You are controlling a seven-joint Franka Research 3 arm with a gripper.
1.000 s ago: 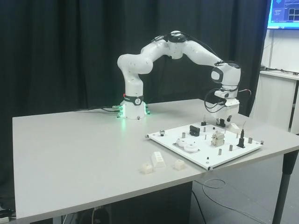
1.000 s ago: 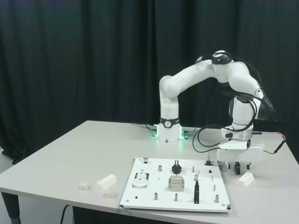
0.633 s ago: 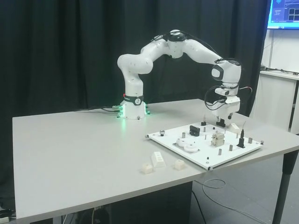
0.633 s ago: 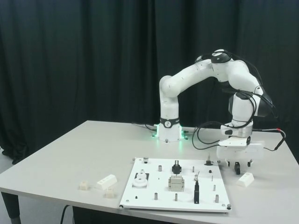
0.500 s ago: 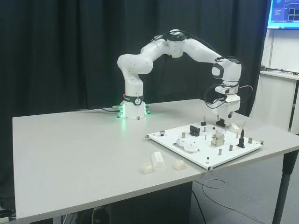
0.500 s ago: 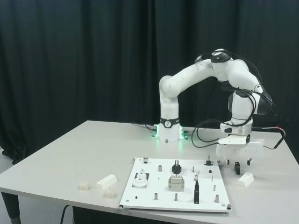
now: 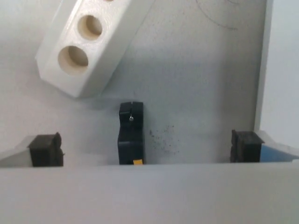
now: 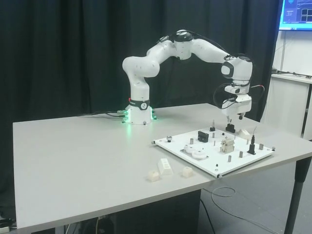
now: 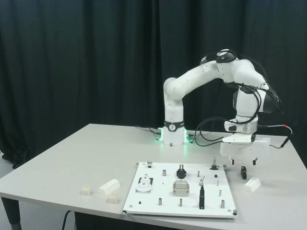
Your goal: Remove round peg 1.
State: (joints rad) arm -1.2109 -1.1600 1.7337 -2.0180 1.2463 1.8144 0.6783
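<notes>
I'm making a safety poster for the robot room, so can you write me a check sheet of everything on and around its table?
Surface: grey table, white board lying flat on it.
Job's things: small grey pegs upright in the board; cannot tell which is peg 1.
Clutter: black part on the table below the gripper; holed block beside it; three white blocks off the board's other side.
Gripper: gripper open, holding nothing, above the table beside the board.
Cables: cable loops from the wrist.
Surroundings: black curtain; screen in a corner.
</notes>
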